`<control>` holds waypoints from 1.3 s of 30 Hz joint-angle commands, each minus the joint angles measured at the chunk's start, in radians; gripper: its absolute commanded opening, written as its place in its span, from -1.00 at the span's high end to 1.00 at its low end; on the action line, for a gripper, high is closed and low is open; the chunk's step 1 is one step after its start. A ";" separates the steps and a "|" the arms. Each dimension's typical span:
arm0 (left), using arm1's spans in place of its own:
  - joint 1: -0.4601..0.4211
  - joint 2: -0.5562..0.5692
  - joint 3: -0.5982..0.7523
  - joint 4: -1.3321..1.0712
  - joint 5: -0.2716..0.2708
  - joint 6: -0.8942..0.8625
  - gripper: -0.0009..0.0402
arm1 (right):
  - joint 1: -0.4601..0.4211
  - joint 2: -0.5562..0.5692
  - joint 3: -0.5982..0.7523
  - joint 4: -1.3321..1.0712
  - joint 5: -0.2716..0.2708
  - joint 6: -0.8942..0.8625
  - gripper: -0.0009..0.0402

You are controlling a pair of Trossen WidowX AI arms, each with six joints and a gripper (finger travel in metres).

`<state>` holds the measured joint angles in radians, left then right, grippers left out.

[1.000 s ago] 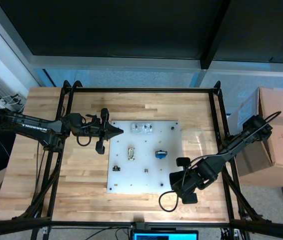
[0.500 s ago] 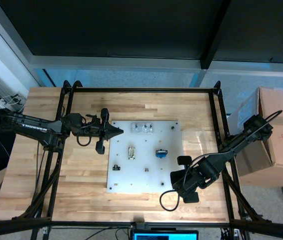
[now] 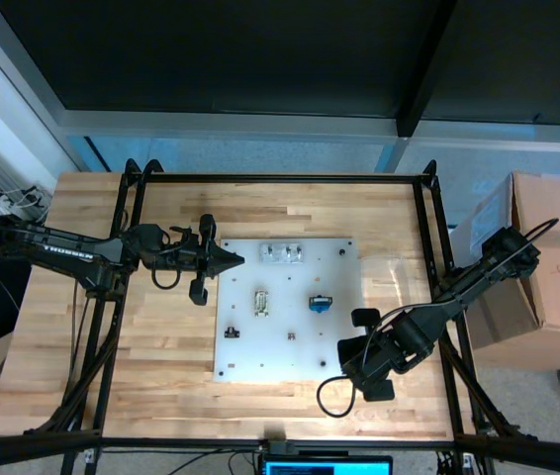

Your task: Remove the RJ45 connector from the taskboard and place in the container

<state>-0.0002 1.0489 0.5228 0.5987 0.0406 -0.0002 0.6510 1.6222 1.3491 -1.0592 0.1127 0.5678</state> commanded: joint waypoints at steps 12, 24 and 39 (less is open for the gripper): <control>0.000 0.000 0.000 0.000 0.000 0.000 0.96 | 0.003 0.001 -0.120 0.155 0.000 0.005 0.95; 0.000 0.000 0.000 0.000 0.000 0.000 0.96 | 0.005 -0.003 -0.110 0.153 -0.001 0.006 0.38; 0.000 0.000 0.000 0.000 0.000 0.000 0.96 | 0.020 -0.058 -0.089 0.088 0.001 0.037 -0.19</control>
